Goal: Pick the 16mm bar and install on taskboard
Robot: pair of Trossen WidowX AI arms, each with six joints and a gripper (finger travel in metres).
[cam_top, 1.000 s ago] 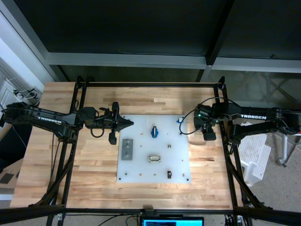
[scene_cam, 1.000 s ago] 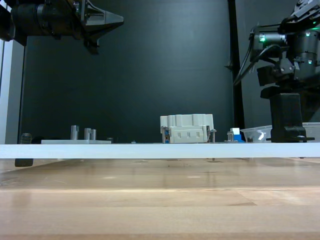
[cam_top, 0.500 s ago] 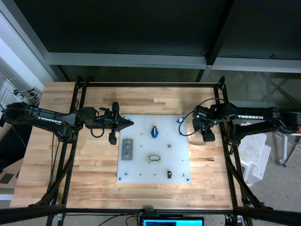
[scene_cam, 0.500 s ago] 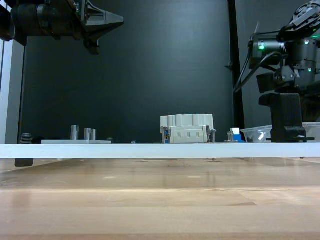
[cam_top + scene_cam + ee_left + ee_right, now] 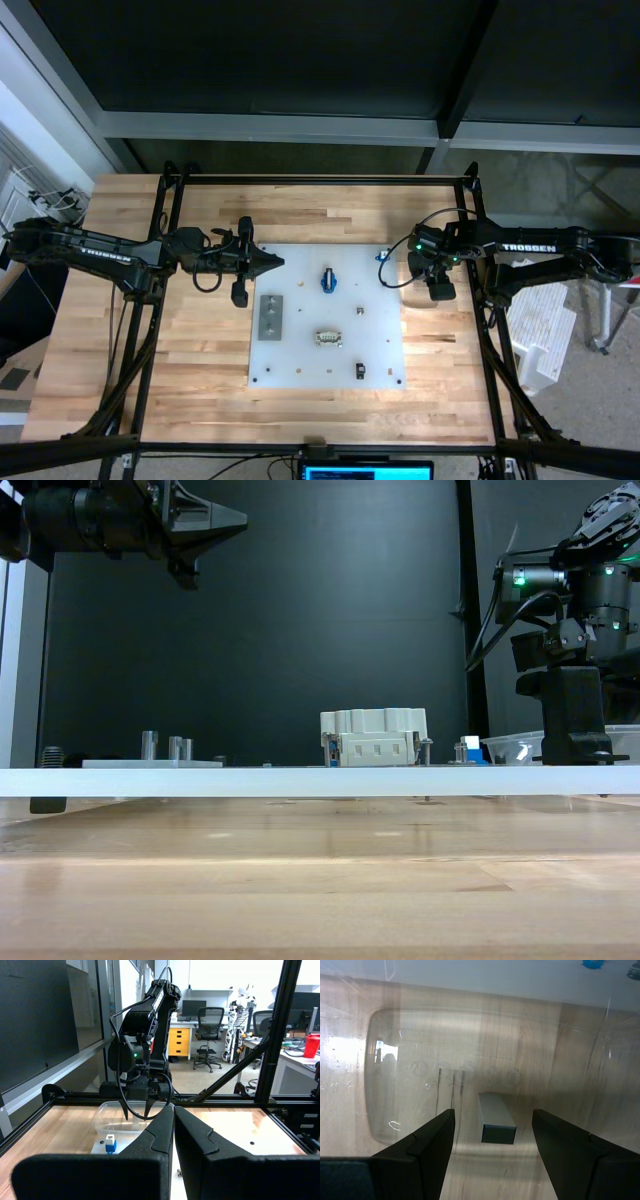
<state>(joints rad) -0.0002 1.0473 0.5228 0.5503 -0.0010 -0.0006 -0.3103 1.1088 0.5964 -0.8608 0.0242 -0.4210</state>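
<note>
Pale wood planks form the table [image 5: 200, 400] that carries everything shown. Nearest on it is the taskboard [image 5: 300, 370], a white square plate lying flat. By its near edge sits a small black connector [image 5: 359, 372], and further in a cream connector [image 5: 327, 340], which the low view shows standing up from the plate. Left of that is the grey metal block [image 5: 271, 316], with short pegs rising from its top. Beyond these, toward the far edge, stands the blue knob [image 5: 329, 280].

My left tool [image 5: 275, 262] hangs high above the board's far left corner, pointing inward and level with the table. Its fingers [image 5: 160, 1130] are pressed together and hold nothing.

My right tool [image 5: 492, 1112] points straight down just off the board's right edge. It is over the clear plastic tray [image 5: 375, 1060], which rests on the table beside the board's far right corner. Its fingers [image 5: 427, 1145] are spread wide and grip nothing. The 16mm bar [image 5: 496, 1117], a short grey piece, lies flat on the tray floor. It sits in the gap between the two fingers and touches neither. In the low view the fingers reach down to about the height of the tray's rim. How far inside the tray they are I cannot tell. The bar is not yet on the taskboard.
</note>
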